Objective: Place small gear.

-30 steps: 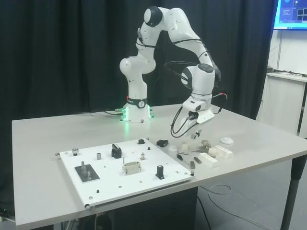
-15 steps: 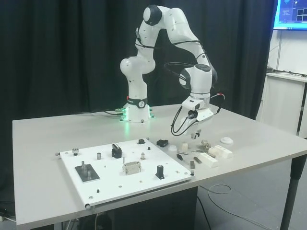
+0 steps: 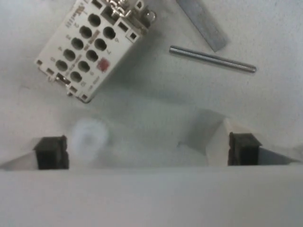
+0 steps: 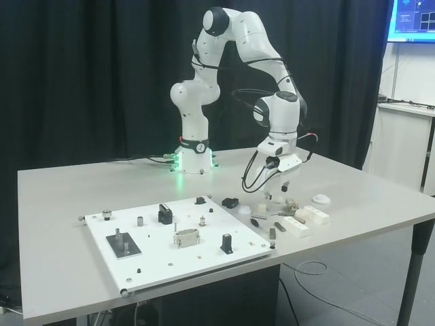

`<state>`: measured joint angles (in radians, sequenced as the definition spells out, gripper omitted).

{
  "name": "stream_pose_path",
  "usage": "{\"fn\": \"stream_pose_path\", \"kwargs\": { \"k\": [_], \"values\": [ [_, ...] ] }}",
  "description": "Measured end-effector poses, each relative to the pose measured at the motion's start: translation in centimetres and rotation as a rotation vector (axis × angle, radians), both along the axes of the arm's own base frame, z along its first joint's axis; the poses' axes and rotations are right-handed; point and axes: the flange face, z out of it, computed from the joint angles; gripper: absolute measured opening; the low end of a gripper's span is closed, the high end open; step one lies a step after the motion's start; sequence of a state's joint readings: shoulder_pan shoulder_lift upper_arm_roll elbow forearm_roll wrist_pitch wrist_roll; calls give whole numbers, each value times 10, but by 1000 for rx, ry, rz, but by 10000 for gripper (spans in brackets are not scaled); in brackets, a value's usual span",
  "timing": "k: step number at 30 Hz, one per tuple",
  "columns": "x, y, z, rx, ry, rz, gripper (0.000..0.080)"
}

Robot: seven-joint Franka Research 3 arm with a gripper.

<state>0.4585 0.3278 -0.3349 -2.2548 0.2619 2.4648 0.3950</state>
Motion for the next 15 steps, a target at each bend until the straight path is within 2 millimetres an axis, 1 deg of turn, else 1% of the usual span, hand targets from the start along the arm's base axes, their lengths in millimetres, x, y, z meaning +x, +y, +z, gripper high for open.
{"fn": "stream_pose_path", "kwargs": {
  "k": [1, 2, 6, 7, 15],
  "values": [
    [0, 0, 0, 0, 0, 0, 482],
    [0, 0, 0, 0, -1, 0, 775],
    [0, 0, 2, 2, -4, -3, 775],
    [1, 1, 3, 2, -5, -6, 792],
    [2, 1, 6, 4, -14, -12, 792]
  ]
}}
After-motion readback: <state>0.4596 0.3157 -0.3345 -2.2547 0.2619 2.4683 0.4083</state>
